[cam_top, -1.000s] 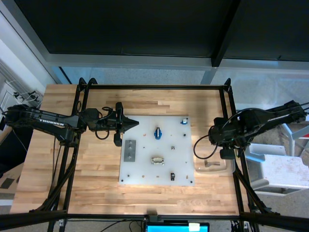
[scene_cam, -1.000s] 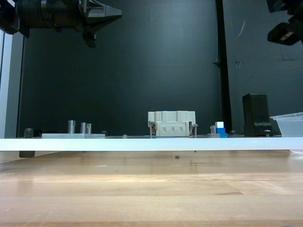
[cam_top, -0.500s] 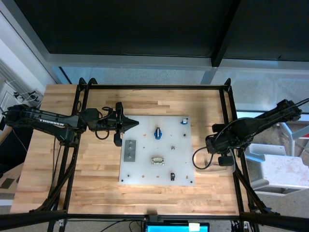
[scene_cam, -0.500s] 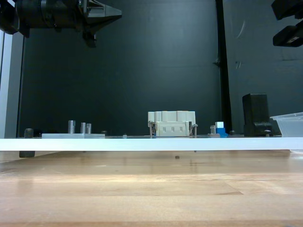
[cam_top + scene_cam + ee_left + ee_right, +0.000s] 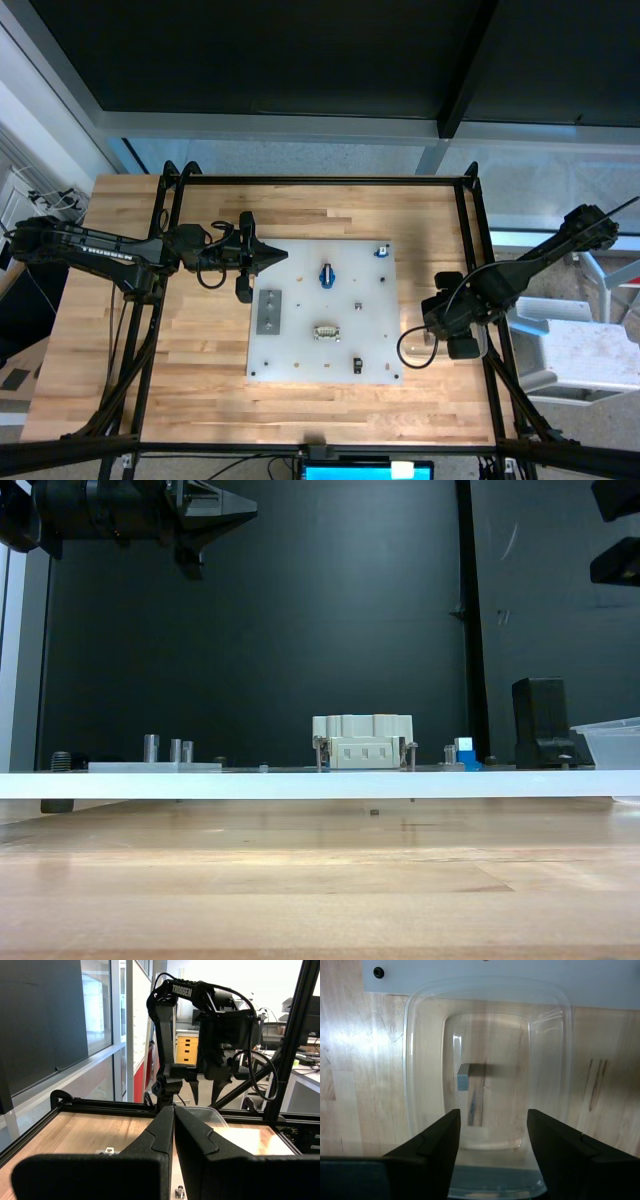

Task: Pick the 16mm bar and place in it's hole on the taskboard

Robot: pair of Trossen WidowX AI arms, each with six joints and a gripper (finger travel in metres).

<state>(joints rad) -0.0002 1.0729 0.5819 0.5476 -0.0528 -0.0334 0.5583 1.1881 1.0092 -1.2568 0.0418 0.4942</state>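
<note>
- 16mm bar [image 5: 464,1076]: one short grey piece, lying free on the floor of the clear tray [image 5: 410,1060]; held by neither arm and clear of its seat on the board.
- Clear tray: shallow plastic, on the counter [image 5: 200,380] just beside the right edge of the task board [image 5: 300,335]; its rim shows in the low view [image 5: 610,742].
- Right gripper [image 5: 493,1115]: above the tray, pointing down into it; jaws apart, with the bar seen between them and touching neither. In the high view it sits off the board's right edge [image 5: 442,322].
- Left gripper [image 5: 173,1110]: raised well above the board's far left corner [image 5: 282,254], lying level and pointing toward the right arm; jaws together, nothing between them. The low view shows it high above the board [image 5: 245,513].
- Task board: white plate, flat on the counter [image 5: 300,783].
- Board fittings: grey metal block with upright pegs [image 5: 270,310], beige connector [image 5: 362,742], blue part [image 5: 326,275], black block [image 5: 540,735].
</note>
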